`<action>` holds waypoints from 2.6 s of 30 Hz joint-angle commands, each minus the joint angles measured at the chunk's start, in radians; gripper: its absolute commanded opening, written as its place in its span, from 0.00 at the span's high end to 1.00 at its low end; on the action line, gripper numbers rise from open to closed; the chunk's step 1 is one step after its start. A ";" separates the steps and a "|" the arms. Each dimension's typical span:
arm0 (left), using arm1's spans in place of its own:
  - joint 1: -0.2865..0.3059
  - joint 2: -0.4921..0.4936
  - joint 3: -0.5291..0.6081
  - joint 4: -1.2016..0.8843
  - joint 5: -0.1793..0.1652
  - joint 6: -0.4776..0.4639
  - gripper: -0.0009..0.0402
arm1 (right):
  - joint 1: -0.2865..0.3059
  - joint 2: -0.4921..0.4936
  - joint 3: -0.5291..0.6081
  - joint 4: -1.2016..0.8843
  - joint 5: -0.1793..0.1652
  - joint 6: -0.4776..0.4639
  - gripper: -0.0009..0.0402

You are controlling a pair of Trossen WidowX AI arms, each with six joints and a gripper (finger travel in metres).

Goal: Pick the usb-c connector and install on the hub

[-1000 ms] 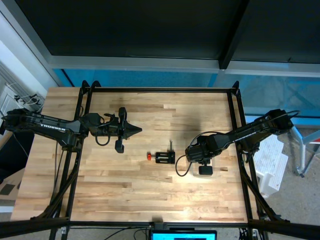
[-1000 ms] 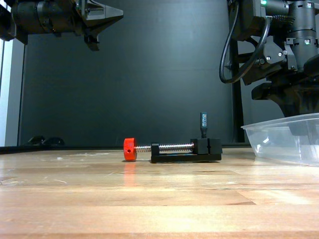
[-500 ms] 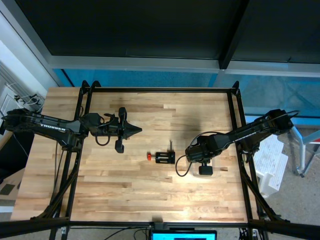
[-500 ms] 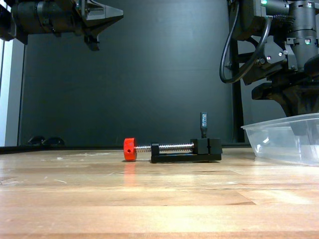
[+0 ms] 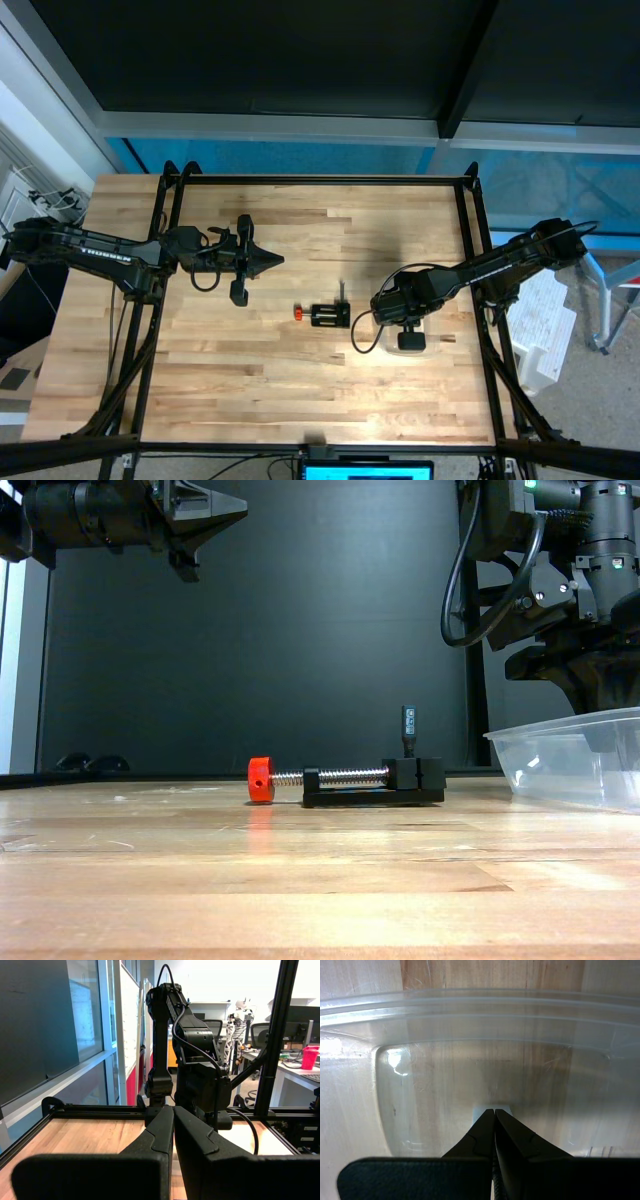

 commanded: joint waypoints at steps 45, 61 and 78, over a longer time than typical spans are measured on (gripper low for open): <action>0.000 0.000 0.000 0.000 0.000 0.000 0.98 | 0.002 -0.063 0.010 -0.002 -0.001 0.000 0.48; 0.000 0.000 0.000 0.000 0.000 0.000 0.98 | 0.003 -0.184 0.030 -0.103 0.000 0.004 0.48; 0.000 0.000 0.000 0.000 0.000 0.000 0.98 | 0.014 -0.333 -0.065 -0.136 0.000 0.044 0.48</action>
